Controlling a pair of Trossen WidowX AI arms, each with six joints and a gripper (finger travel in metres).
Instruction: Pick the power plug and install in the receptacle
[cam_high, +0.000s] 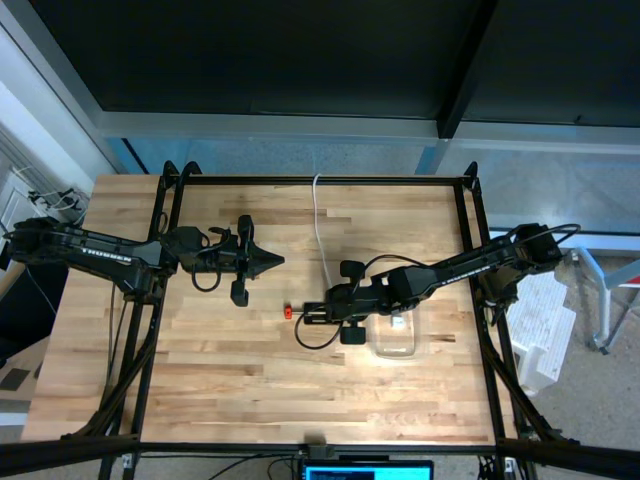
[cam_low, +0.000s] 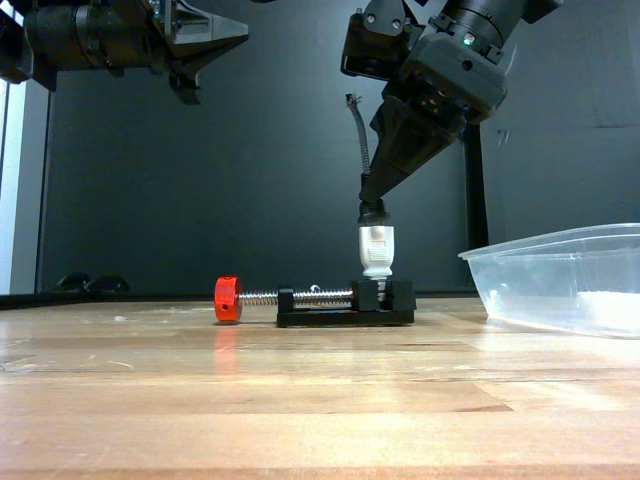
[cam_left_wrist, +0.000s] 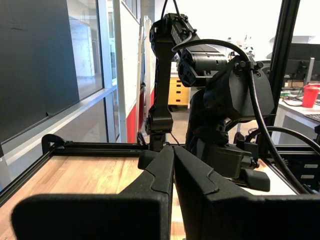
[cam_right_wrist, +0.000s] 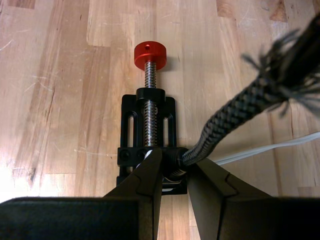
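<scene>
Right gripper (cam_low: 372, 198) is clamping the power plug (cam_low: 373, 213), pressing it onto the top of the white receptacle (cam_low: 376, 250) standing upright in the red-knobbed vise (cam_low: 345, 303) on the worktop (cam_low: 300, 400), while left gripper (cam_high: 275, 261) is hovering closed, well apart.

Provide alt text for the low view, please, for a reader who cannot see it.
The right tool holds the black power plug on top of the white receptacle, which stands upright in a black vise with a red knob. The left tool hangs shut, high at the left; a clear tray sits at the right.
</scene>
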